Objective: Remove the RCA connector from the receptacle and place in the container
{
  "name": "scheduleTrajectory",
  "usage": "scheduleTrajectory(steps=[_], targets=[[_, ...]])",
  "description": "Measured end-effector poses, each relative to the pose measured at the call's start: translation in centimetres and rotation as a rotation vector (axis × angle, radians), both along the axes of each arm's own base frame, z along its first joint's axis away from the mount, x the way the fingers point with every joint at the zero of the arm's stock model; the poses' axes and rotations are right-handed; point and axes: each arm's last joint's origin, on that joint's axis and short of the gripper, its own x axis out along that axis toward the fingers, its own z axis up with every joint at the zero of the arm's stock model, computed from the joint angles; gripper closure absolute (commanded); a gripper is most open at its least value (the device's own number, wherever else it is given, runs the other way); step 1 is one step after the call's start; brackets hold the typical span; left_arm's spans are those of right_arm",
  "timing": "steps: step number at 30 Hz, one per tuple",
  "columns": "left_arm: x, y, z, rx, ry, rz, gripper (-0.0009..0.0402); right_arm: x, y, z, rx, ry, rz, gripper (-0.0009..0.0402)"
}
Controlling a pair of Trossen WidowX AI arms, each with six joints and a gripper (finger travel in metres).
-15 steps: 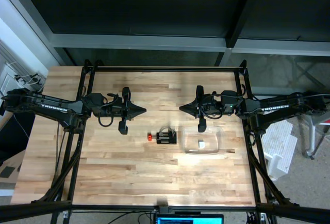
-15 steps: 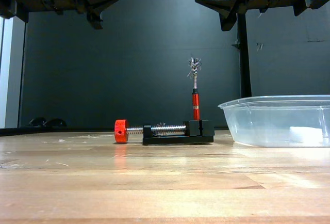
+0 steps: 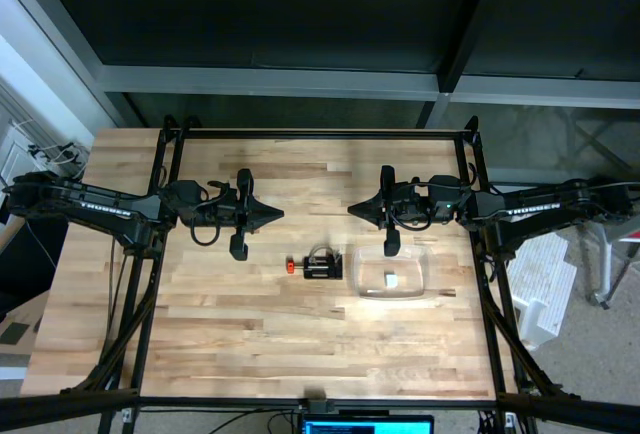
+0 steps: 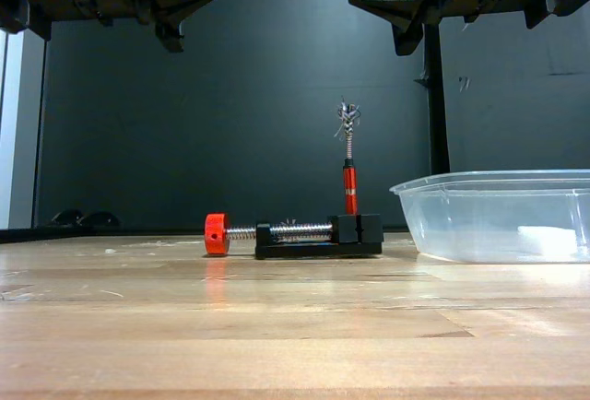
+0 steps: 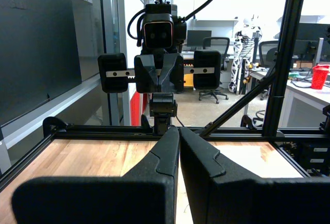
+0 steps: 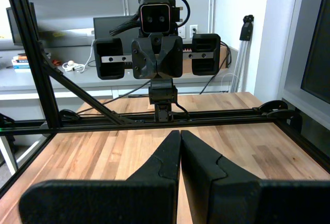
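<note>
The left gripper (image 3: 278, 215) hangs high over the table, fingers pressed together on nothing. Below and to its right the black block (image 4: 318, 234) lies lengthwise, red knob leftward. The plug (image 4: 349, 188) stands upright in its right end — frayed wire on top, tip hidden inside. The tray (image 4: 461, 225) sits just beside it. The right gripper (image 3: 351, 210) — likewise closed, empty — hovers well above the plug.

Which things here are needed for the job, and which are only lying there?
Needed: plug, upright in the black block; clear tray; left gripper and right gripper, both shut, high above the table, facing each other.
Lying about: small white piece inside the tray.
</note>
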Motion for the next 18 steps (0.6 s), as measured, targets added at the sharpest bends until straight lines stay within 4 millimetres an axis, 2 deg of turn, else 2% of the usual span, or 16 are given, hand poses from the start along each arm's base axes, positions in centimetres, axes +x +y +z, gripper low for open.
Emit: scheduleTrajectory(steps=[9, 18], targets=[[0.0, 0.0, 0.0, 0.000, 0.000, 0.000, 0.0393, 0.1, 0.1, 0.3, 0.041, 0.008, 0.023, 0.0393], [0.0, 0.0, 0.0, 0.000, 0.000, 0.000, 0.0393, 0.3, 0.4, 1.4, 0.047, 0.240, 0.026, 0.0393]])
